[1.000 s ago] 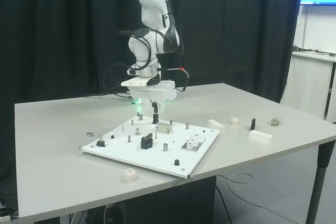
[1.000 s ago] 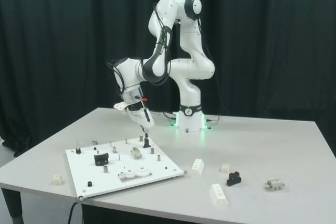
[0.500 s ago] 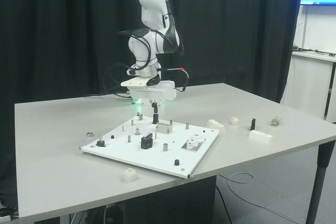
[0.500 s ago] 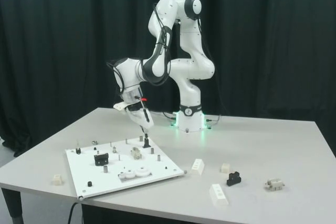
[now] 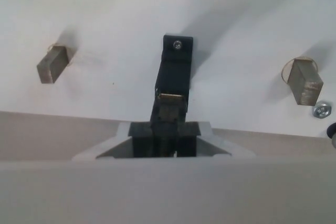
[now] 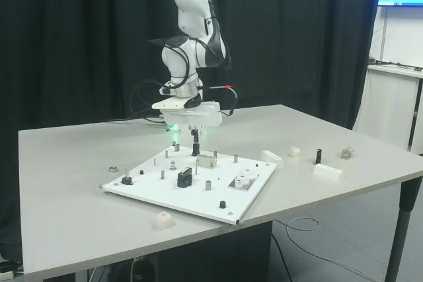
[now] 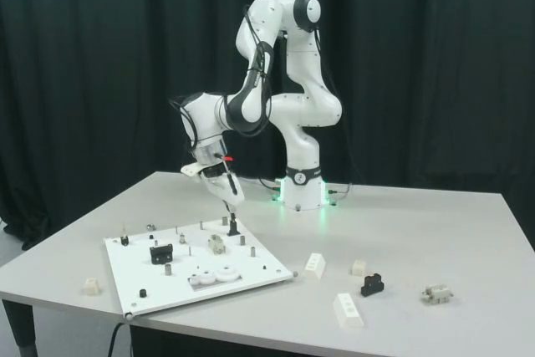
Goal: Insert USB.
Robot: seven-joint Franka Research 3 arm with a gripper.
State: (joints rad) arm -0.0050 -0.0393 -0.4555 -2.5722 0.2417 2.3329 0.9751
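Black against the white board (image 6: 198, 189), the USB plug (image 5: 171, 100) sits pinched between the closed gripper (image 5: 164, 142) fingers, its tip right under them at the black socket (image 5: 177, 45), so a straight, untilted, gentle push seems best.

One white assembly board (image 7: 251, 272); one robot arm (image 7: 284, 106); two white gears (image 7: 213, 275); one grey worktop (image 7: 435, 232).

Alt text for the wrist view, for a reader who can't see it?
The gripper holds a black USB plug against a black socket on the white board. A grey peg stands on either side.
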